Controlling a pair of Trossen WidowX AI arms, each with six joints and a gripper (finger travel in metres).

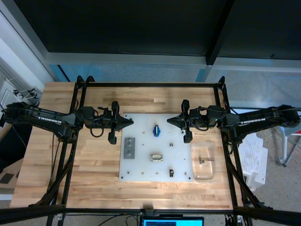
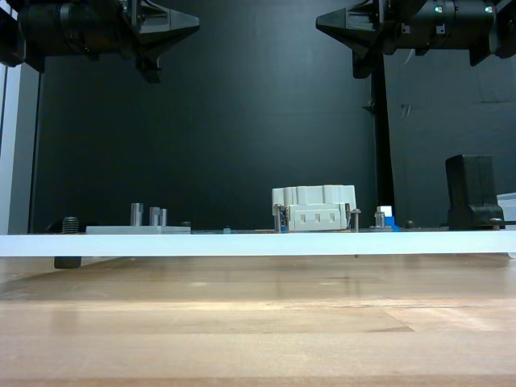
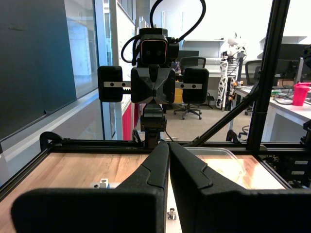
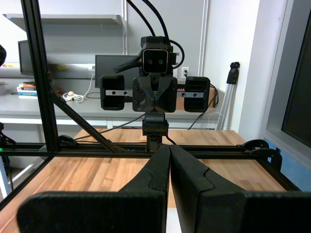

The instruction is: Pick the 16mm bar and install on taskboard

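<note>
The white taskboard (image 1: pixel 141 169) lies in the middle of the table; in the low view only its front edge (image 2: pixel 242 244) shows. A tiny dark 16mm bar (image 1: pixel 202 160) rests inside the clear tray (image 1: pixel 210 147) just right of the board. My left gripper (image 1: pixel 131 121) hovers high over the board's far left corner, shut and empty, pointing right. Facing it, my right gripper (image 1: pixel 168 120) hangs over the far right part of the board, also shut and empty. Both show high up in the low view, left gripper (image 2: pixel 196 27) and right gripper (image 2: pixel 318 24). Each wrist view shows closed fingertips (image 3: pixel 163 160) (image 4: pixel 163 160).
On the board stand a blue piece (image 1: pixel 156 130), a grey block (image 1: pixel 128 147) with pegs, a pale connector (image 1: pixel 156 157) (image 2: pixel 314 208) and a small black part (image 1: pixel 172 173) (image 2: pixel 472 193). A black frame (image 1: pixel 150 85) borders the wooden table.
</note>
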